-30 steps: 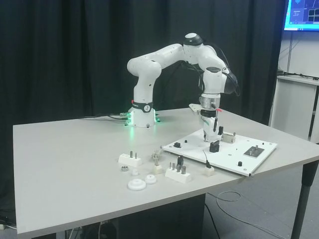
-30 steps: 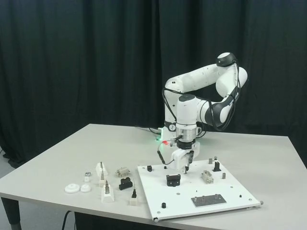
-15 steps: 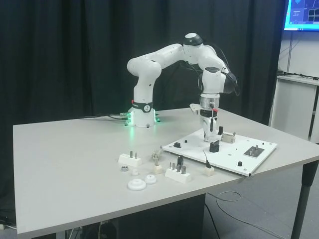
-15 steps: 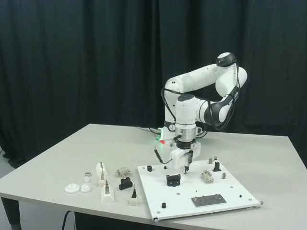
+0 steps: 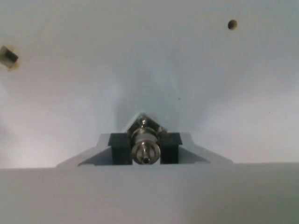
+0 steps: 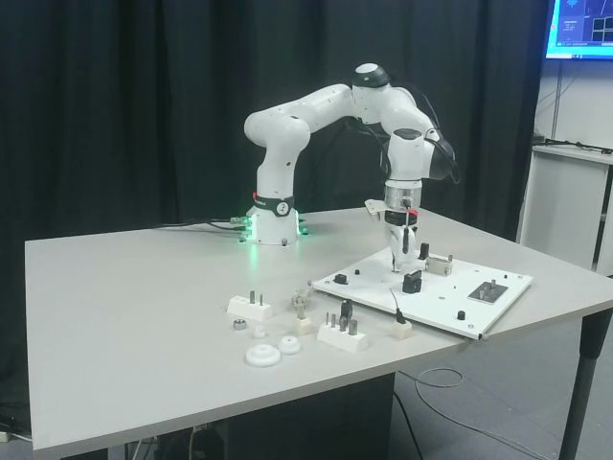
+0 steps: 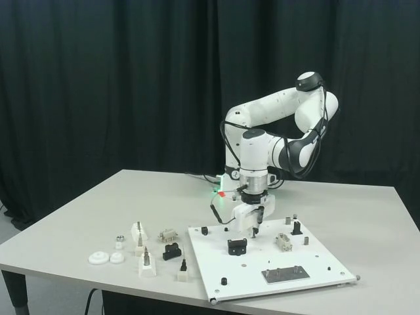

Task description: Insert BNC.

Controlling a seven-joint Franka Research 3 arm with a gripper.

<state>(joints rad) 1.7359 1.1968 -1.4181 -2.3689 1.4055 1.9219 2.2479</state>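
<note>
Currently the gripper (image 5: 145, 151) is closed on the BNC connector (image 5: 144, 148): the wrist view shows the metal barrel clamped between the two black finger pads (image 5: 120, 148), its tip pointing down at bare white board (image 5: 154, 60). Compared with the frames a second and half a second back, the gripper (image 7: 253, 226) sits slightly higher over the board (image 7: 315, 259) in the second room view, and the wrist has edged a little toward the arm's base; so the connector is held clear of the surface, not seated. No BNC socket shows under the tip in the wrist view, only plain board, one small dark hole (image 5: 232, 24) well apart and a black part (image 5: 8, 56) near the frame edge. Judgement: transport or re-approach phase, insertion not yet begun. Outward from the tool, a black block (image 7: 237, 246) and a metal fixture (image 7: 283, 242) stand on the board near the gripper; loose parts on white holders (image 7: 146, 262) and white gears (image 7: 100, 258) lie on the grey table (image 7: 98, 210) beside the board, well apart from the gripper
</note>
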